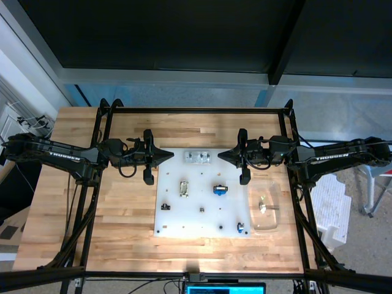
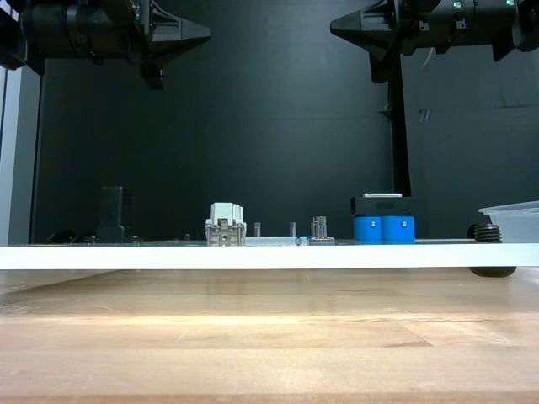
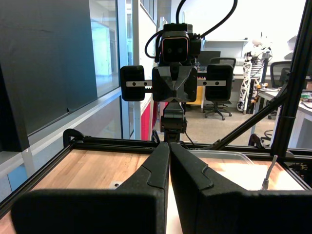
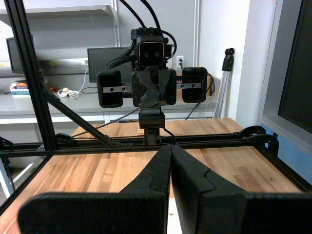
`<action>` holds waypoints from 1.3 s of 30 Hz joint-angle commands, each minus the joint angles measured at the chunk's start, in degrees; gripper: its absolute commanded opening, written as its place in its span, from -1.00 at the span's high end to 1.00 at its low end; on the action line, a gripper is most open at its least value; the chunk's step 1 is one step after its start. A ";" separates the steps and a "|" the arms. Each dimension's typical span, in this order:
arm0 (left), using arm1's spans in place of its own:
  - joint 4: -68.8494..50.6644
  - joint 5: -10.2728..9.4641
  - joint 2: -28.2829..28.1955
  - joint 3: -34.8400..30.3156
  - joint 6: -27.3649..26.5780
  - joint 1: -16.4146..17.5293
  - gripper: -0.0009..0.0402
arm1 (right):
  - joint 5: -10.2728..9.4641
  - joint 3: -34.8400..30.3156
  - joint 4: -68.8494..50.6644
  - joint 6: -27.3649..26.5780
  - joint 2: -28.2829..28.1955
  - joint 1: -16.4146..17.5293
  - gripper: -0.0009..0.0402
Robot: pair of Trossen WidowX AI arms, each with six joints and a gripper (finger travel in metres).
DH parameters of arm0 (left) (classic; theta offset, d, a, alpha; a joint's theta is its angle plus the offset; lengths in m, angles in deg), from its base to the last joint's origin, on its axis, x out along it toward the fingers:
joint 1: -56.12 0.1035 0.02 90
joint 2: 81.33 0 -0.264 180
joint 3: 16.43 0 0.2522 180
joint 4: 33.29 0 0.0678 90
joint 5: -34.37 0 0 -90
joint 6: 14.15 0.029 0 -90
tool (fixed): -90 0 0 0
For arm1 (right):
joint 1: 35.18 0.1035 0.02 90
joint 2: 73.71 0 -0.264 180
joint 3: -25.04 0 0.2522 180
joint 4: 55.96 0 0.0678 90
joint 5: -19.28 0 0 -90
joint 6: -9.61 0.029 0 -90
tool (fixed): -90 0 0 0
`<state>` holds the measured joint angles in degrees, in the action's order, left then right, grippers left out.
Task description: Pick the RJ45 connector and install on taskboard
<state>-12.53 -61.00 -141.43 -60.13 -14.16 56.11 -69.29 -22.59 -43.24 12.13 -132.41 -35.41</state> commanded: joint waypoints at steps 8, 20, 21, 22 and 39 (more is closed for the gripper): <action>0.00 0.00 -0.02 -0.02 0.00 0.00 0.96 | 0.02 -0.02 0.02 0.02 0.00 0.00 0.96; 0.00 0.00 0.00 -0.02 0.00 0.00 0.96 | 0.02 -0.02 0.02 0.02 0.00 0.00 0.96; -0.02 0.02 0.00 -0.02 0.00 0.02 0.96 | 0.02 -0.02 0.04 0.00 0.00 0.00 0.96; 0.00 0.02 0.00 -0.02 0.02 0.00 0.96 | 0.02 -0.02 0.02 0.02 0.00 0.00 0.96; 0.00 0.00 0.00 -0.02 0.00 0.02 0.96 | 0.02 -0.02 0.02 0.02 0.00 0.00 0.96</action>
<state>-12.55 -61.00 -141.43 -60.15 -14.16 56.11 -69.29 -22.59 -43.22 12.13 -132.41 -35.41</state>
